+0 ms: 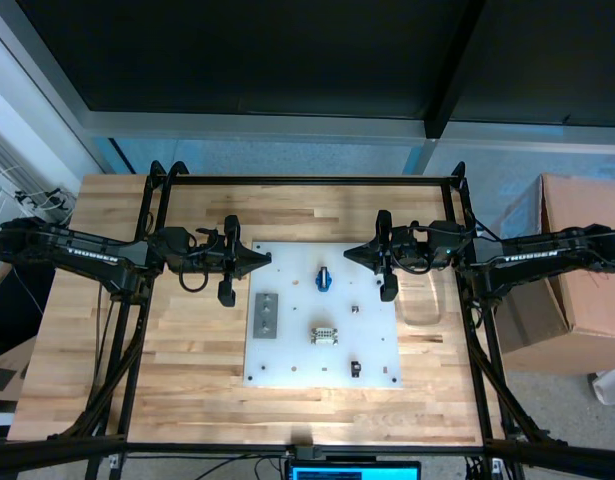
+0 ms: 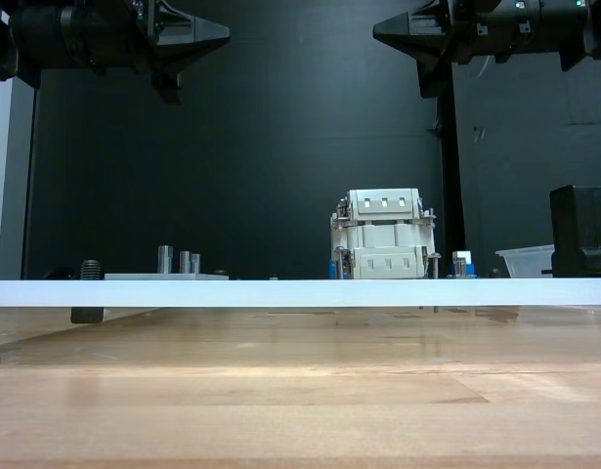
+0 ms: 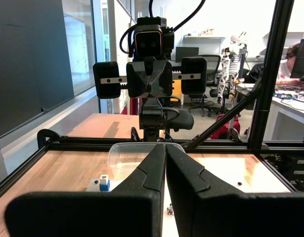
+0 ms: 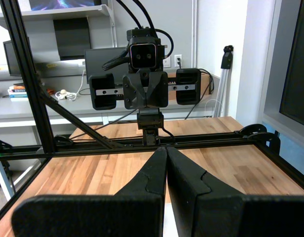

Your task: Remove the HAN10E connector from the taskboard and place in the container

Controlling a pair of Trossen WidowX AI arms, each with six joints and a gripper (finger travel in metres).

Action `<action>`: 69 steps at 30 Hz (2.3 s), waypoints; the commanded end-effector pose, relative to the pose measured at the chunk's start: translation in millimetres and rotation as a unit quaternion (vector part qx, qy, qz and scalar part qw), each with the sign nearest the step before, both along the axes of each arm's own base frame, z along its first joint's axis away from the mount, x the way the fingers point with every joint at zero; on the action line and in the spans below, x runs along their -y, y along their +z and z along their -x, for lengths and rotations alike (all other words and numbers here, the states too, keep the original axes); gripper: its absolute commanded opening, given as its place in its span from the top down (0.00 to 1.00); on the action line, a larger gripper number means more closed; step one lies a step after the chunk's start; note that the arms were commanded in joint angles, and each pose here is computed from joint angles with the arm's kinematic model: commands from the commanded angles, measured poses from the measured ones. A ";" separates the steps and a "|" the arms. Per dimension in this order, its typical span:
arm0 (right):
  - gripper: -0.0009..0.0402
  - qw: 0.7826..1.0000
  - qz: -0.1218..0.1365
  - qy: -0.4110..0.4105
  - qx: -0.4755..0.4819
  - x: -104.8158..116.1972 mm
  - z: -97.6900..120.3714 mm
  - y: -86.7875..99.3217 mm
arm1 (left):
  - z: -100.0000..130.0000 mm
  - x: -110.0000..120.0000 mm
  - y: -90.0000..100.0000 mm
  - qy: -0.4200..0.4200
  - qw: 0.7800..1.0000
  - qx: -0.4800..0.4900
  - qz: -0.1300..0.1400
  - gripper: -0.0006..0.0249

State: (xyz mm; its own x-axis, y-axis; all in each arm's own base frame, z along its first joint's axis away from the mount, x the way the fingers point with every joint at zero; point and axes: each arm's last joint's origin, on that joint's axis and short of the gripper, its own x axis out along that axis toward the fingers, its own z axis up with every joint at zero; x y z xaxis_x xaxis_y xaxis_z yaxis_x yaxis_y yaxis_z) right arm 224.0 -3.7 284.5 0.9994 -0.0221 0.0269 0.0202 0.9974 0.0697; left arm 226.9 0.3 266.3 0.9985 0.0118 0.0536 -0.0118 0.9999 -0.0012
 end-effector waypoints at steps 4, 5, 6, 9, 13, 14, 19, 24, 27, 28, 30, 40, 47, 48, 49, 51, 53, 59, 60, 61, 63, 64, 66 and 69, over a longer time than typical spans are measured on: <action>0.98 1.000 -0.001 0.000 0.003 -0.1 -0.2 1.6 | -0.1 0.0 0.1 0.000 1.000 0.000 0.000 0.98; 0.98 1.000 -0.001 0.000 0.003 -0.2 -0.2 1.6 | -0.1 -0.1 0.1 0.000 1.000 0.000 0.000 0.98; 0.98 1.000 0.000 0.000 0.003 -0.1 -0.2 1.6 | -0.1 -0.1 0.1 0.000 1.000 0.000 0.000 0.97; 0.98 1.000 0.000 0.000 0.003 -0.2 -0.2 1.5 | -0.1 -0.1 0.1 0.000 1.000 0.000 0.000 0.98; 0.98 1.000 0.000 0.000 0.002 -0.2 -0.2 1.5 | -0.1 -0.1 0.1 0.000 1.000 0.000 0.000 0.98; 0.98 1.000 0.000 0.000 0.002 -0.2 -0.2 1.5 | -0.1 0.0 0.1 0.000 1.000 0.000 0.000 0.98; 0.98 1.000 -0.005 0.020 -0.004 -1.6 -0.3 0.2 | -0.1 -0.1 0.1 0.000 1.000 0.000 0.000 0.98; 0.98 0.997 -0.006 0.038 -0.062 -8.3 -0.7 -7.4 | -0.1 -0.1 0.1 0.000 1.000 0.000 0.000 0.98; 0.98 0.994 -0.009 0.027 -0.106 -17.7 -0.4 -8.0 | -0.1 -0.1 0.1 0.000 1.000 0.000 0.000 0.98; 0.98 0.993 -0.007 0.023 -0.118 -21.4 -0.4 -7.3 | -0.1 -0.1 0.1 0.000 1.000 0.000 0.000 0.98; 0.98 0.989 -0.001 0.016 -0.144 -29.0 -0.7 -4.0 | -0.1 0.0 0.1 0.000 1.000 0.000 0.000 0.98; 0.98 0.946 -0.010 0.035 -0.322 -65.6 -21.6 9.9 | -0.1 -0.1 0.1 0.000 1.000 0.000 0.000 0.98; 0.98 0.890 -0.019 0.015 -0.456 -83.1 -52.3 15.4 | -0.1 -0.1 0.1 0.000 1.000 0.000 0.000 0.98; 0.98 0.882 -0.015 0.013 -0.472 -84.9 -56.8 16.6 | -0.1 0.0 0.1 0.000 1.000 0.000 0.000 0.98; 0.98 0.873 -0.010 0.012 -0.487 -87.1 -61.9 17.5 | -0.1 0.0 0.1 0.000 1.000 0.000 0.000 0.98; 0.98 0.857 -0.002 0.007 -0.514 -90.3 -72.0 18.4 | -0.1 -0.1 0.1 0.000 1.000 0.000 0.000 0.98; 0.98 0.845 0.005 0.004 -0.535 -93.5 -81.9 20.3 | -0.1 0.0 0.1 0.000 1.000 0.000 0.000 0.98; 0.94 0.821 0.014 -0.001 -0.571 -101.7 -108.3 26.8 | -0.1 -0.1 0.1 0.000 1.000 0.000 0.000 0.98; 0.93 0.819 0.014 -0.001 -0.574 -103.2 -112.8 27.2 | -0.1 0.0 0.1 0.000 1.000 0.000 0.000 0.98; 0.91 0.817 0.015 -0.002 -0.577 -104.0 -115.6 28.5 | -0.1 -0.1 0.1 0.000 1.000 0.000 0.000 0.98; 0.87 0.812 0.014 -0.005 -0.583 -105.9 -122.4 28.0 | -0.1 -0.1 0.1 0.000 1.000 0.000 0.000 0.98; 0.85 0.810 0.015 -0.005 -0.587 -106.4 -124.8 28.5 | -0.1 0.0 0.1 0.000 1.000 0.000 0.000 0.98; 0.81 0.804 0.017 -0.007 -0.594 -107.7 -130.2 28.9 | -0.1 -0.1 0.1 0.000 1.000 0.000 0.000 0.98; 0.74 0.797 0.015 -0.002 -0.604 -110.8 -139.0 26.9 | -0.1 -0.1 0.1 0.000 1.000 0.000 0.000 0.98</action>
